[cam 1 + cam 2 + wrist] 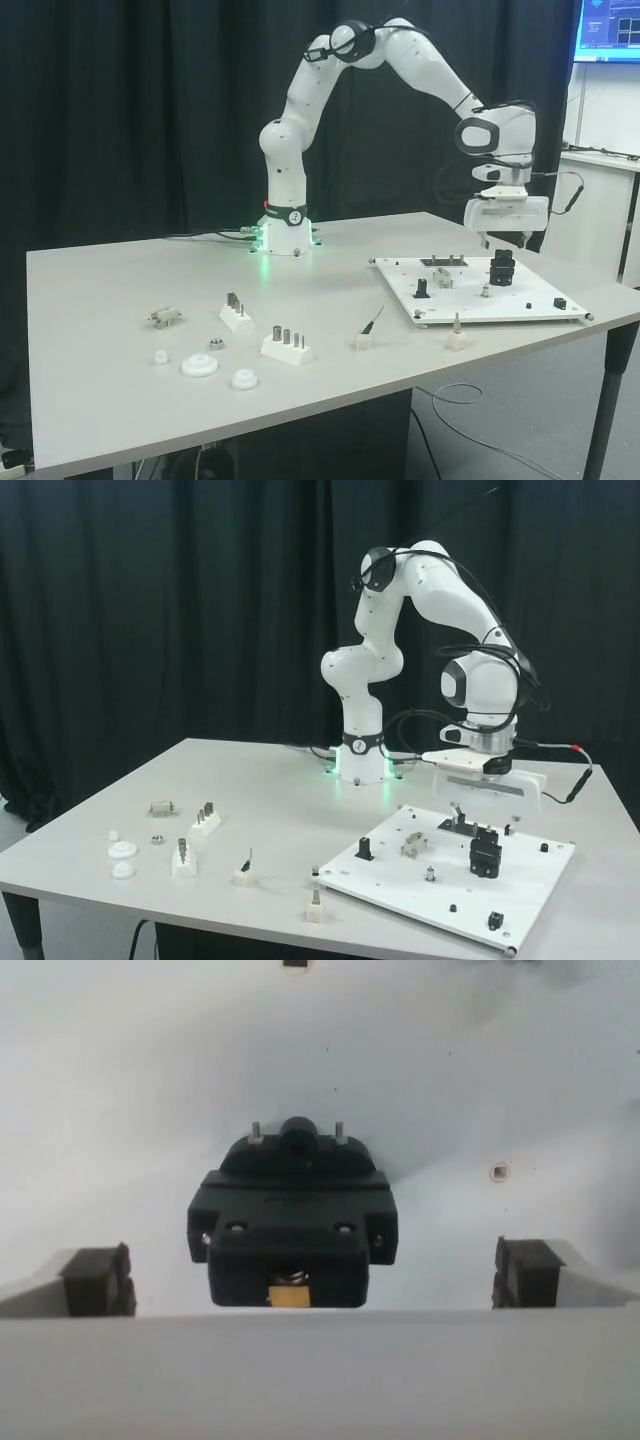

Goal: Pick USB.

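Note:
The USB part (292, 1222) is a black block with a small metal plug end at its lower face, standing on the white board (120, 1110). In the wrist view my gripper (313, 1276) is open, with one black fingertip (98, 1280) on each side of the block and wide gaps between. From the first room view the gripper (507, 240) hangs just above the black block (500, 270) near the board's (520, 310) far right part. The second room view shows the gripper (482, 818) over the same block (485, 856), not touching it.
Other small black and metal fixtures (440, 270) stand on the board. Off the board lie white pin holders (287, 345), white gears (200, 365), a small metal connector (164, 317) and two small white stands (456, 338). The arm's base (284, 225) glows green.

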Controlling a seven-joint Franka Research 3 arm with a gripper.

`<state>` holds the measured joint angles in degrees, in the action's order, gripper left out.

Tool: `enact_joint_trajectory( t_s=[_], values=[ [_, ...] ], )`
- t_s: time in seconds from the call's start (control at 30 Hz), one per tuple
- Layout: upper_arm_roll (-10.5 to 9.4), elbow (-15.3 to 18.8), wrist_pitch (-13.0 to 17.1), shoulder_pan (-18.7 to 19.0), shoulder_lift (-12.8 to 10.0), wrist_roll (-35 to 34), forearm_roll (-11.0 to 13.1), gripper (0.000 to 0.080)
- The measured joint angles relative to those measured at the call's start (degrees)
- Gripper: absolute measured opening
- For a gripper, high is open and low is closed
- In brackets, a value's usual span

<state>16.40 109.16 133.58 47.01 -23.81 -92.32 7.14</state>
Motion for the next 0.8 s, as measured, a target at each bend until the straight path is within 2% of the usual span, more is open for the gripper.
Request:
enact_joint_trajectory(
  t_s=[0.6, 0.8],
  values=[
    [0.03, -0.02, -0.12, 0.03, 0.28, 0.27, -0.15, 0.0800],
    [0.03, -0.03, -0.20, 0.04, 0.37, -2.41, -0.14, 0.0800]
  ],
)
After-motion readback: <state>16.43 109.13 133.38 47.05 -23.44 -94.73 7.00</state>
